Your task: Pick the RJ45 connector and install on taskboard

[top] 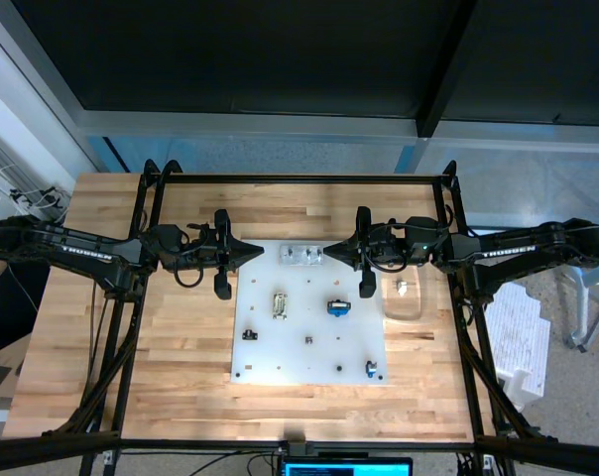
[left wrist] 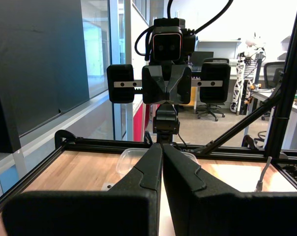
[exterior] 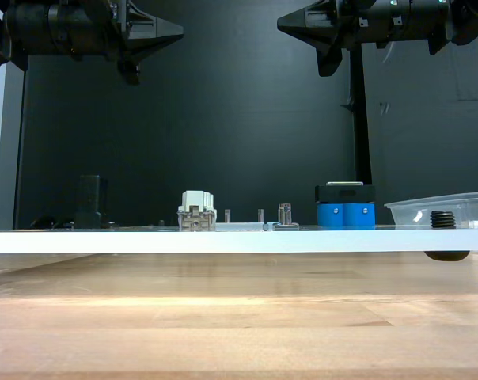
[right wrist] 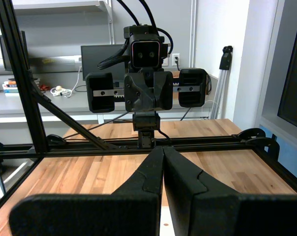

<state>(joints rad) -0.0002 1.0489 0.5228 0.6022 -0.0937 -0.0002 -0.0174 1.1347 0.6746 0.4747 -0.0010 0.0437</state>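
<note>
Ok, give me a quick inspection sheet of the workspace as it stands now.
Surface: wooden table, white board flat on it.
Job's things: blue jack at the board's near right corner; clear tray beside the board holds a pale shape; connector's whereabouts cannot be told.
Clutter: nothing seen.
Grippers: left gripper and right gripper parked high over the board's far edge, fingers shut, empty.
Cables: black leads on the arms; grey strand rising from the board.
Surroundings: black frame, screen at the near edge.

**Maker's name marks both arms**

White capitals spell TROSSEN along the left arm (top: 89, 252), at nine o'clock in the high view, outward of the left gripper (top: 261, 254). They appear again along the right arm (top: 500, 254), at three o'clock, outward of the right gripper (top: 326, 251).
</note>
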